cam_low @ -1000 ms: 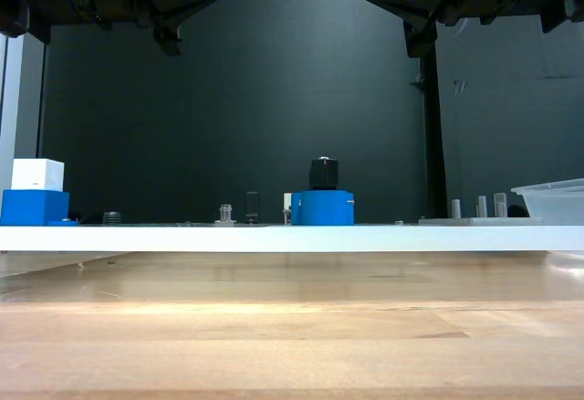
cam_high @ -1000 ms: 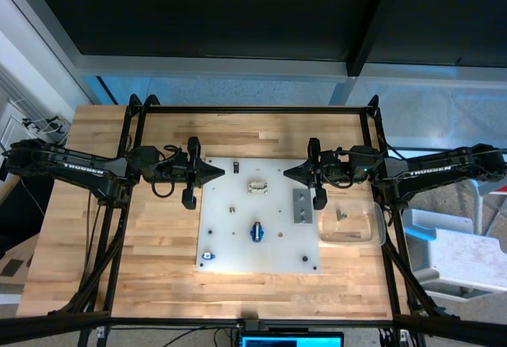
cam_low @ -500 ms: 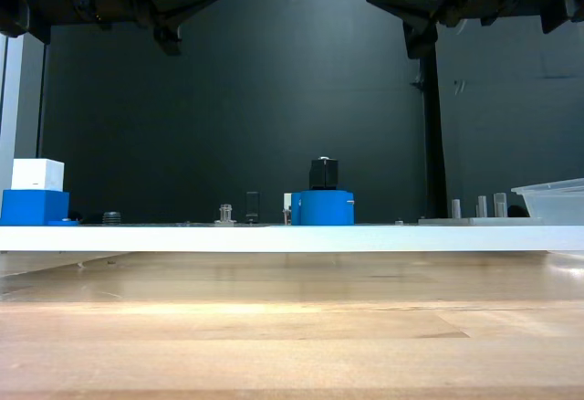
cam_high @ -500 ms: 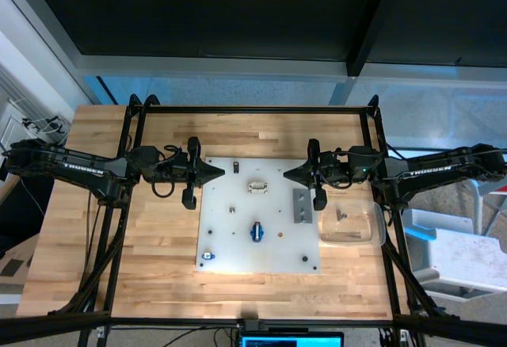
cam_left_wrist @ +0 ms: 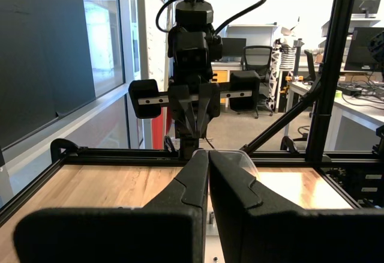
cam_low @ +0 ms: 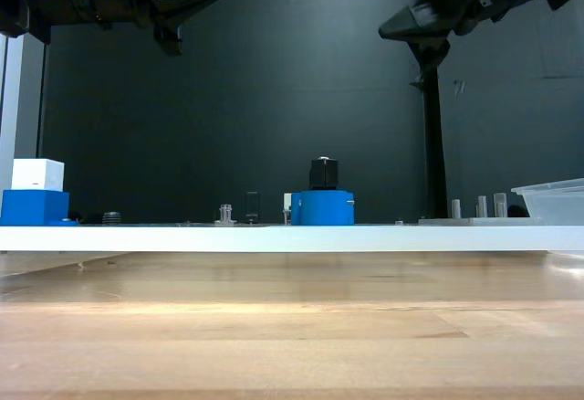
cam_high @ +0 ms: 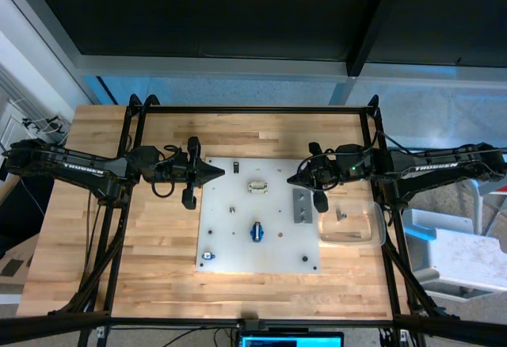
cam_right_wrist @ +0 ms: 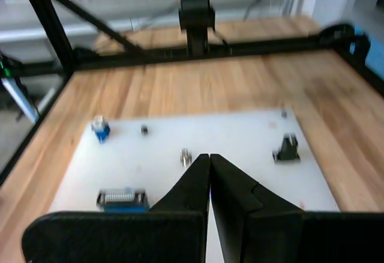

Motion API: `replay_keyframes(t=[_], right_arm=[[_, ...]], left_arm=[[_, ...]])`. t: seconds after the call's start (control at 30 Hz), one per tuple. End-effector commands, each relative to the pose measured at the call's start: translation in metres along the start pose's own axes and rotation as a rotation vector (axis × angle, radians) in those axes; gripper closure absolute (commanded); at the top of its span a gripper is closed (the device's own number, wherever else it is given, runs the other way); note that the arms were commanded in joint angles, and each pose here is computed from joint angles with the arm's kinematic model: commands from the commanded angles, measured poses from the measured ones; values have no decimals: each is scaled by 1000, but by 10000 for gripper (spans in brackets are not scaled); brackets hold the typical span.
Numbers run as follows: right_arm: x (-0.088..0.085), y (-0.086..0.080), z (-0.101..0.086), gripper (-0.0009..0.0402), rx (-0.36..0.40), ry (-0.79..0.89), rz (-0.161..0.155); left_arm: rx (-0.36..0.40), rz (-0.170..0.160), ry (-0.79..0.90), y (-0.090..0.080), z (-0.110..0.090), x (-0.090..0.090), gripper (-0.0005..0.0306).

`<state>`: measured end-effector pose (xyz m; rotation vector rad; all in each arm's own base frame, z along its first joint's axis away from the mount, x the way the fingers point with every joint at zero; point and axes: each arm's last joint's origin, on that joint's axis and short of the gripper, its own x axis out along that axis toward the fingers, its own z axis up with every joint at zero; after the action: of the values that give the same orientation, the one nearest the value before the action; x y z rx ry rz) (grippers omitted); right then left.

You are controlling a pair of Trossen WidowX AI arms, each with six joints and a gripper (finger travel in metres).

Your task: Pick the 16mm cylinder and place it in the taskboard

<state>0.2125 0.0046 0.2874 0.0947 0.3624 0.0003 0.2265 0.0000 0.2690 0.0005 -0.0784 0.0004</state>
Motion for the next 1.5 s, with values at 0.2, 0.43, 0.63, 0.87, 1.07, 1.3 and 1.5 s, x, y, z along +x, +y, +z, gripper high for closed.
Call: replay_keyframes(t=[0.2,0.43,0.63,0.87,1.07,1.3,1.5], right_arm=[[-11,1,8,393,24,172,-21],[-22,0,9,393,15,304,-87],[-29,0,6,393,32,403,-101],[-33,0,-3,393,36,500,-110],[-37,1,-9,393,77,572,-90],[-42,3,-17,393,111,672,-95],[-47,6,-23,393,133,747,-107]], left_arm=[[0,0,0,0,0,0,300],[0,0,0,0,0,0,300],[0,0,0,0,0,0,300],[0,0,0,0,0,0,300],[0,0,0,0,0,0,300],[0,0,0,0,0,0,300],[0,0,0,0,0,0,300]])
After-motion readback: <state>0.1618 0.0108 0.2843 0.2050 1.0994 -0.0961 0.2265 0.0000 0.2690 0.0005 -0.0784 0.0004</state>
